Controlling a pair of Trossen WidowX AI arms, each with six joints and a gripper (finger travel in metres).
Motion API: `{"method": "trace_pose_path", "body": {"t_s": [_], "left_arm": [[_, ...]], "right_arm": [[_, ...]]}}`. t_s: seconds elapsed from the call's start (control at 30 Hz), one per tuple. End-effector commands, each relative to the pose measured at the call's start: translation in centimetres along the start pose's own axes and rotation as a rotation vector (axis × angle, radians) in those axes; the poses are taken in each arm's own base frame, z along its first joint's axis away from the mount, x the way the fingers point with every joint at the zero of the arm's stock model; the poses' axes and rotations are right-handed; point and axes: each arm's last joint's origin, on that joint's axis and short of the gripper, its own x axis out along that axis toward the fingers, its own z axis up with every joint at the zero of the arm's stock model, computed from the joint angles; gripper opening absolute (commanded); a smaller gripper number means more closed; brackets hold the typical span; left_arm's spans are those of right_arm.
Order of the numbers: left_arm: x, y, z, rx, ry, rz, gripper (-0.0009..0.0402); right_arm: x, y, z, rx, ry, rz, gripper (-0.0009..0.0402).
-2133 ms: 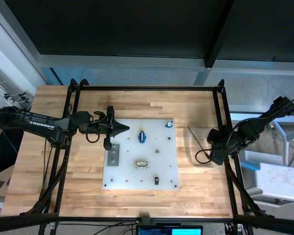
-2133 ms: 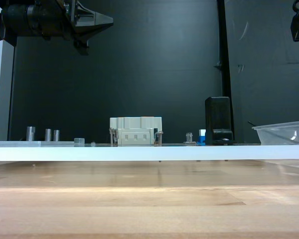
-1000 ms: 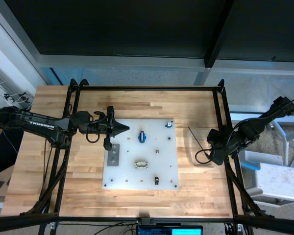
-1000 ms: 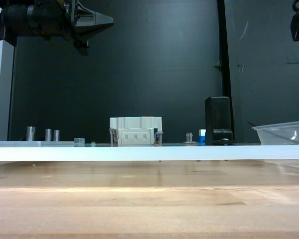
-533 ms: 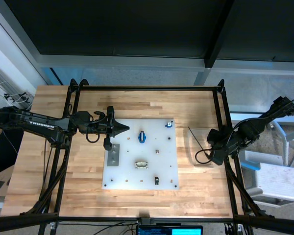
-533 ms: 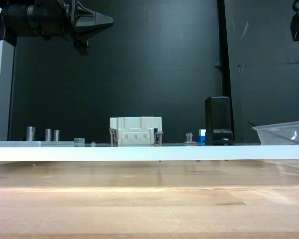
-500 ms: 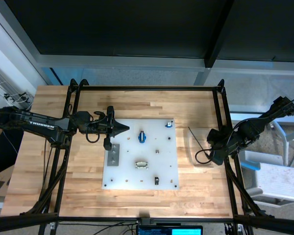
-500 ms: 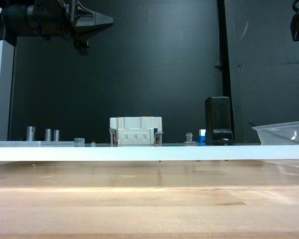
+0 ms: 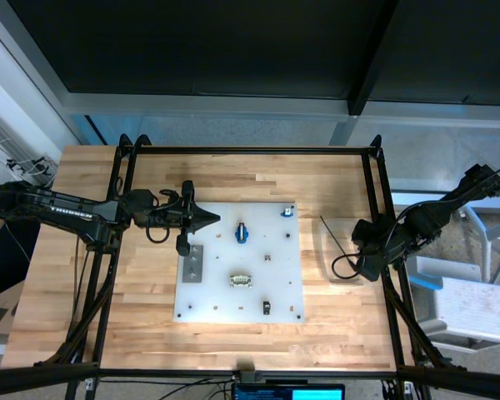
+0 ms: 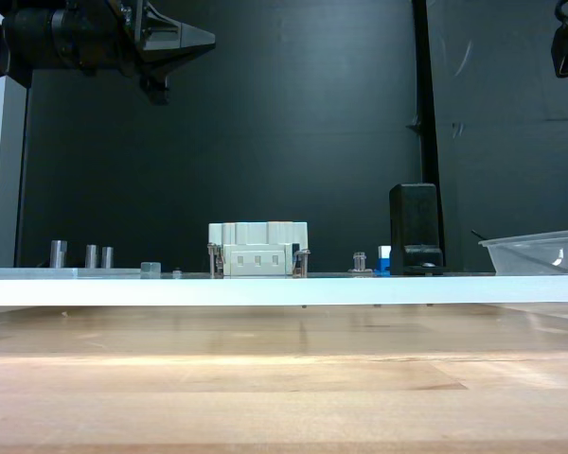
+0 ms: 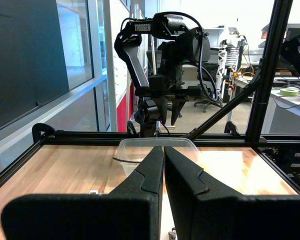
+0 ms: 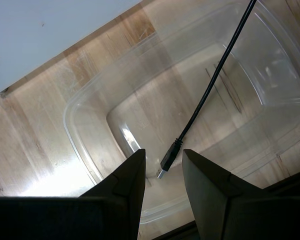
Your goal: Remove the USB connector from the USB hub and place in the container
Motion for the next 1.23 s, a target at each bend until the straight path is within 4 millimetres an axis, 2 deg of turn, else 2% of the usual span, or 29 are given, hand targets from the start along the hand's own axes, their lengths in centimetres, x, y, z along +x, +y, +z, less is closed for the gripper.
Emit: {"method": "trace_pose_path", "body": {"t_s": [0.03,1.23], "left_arm": [[0.01,0.01,0.0,0.0,0.0,0.0,0.0001],[0.01,0.01,0.0,0.0,0.0,0.0,0.0001]], "right_arm": [[-0.01,0.03,0.01,0.002,-0.001,0.003,0.01],[-0.01,0.18,0.1,0.005,-0.01,0.018,0.01]]}}
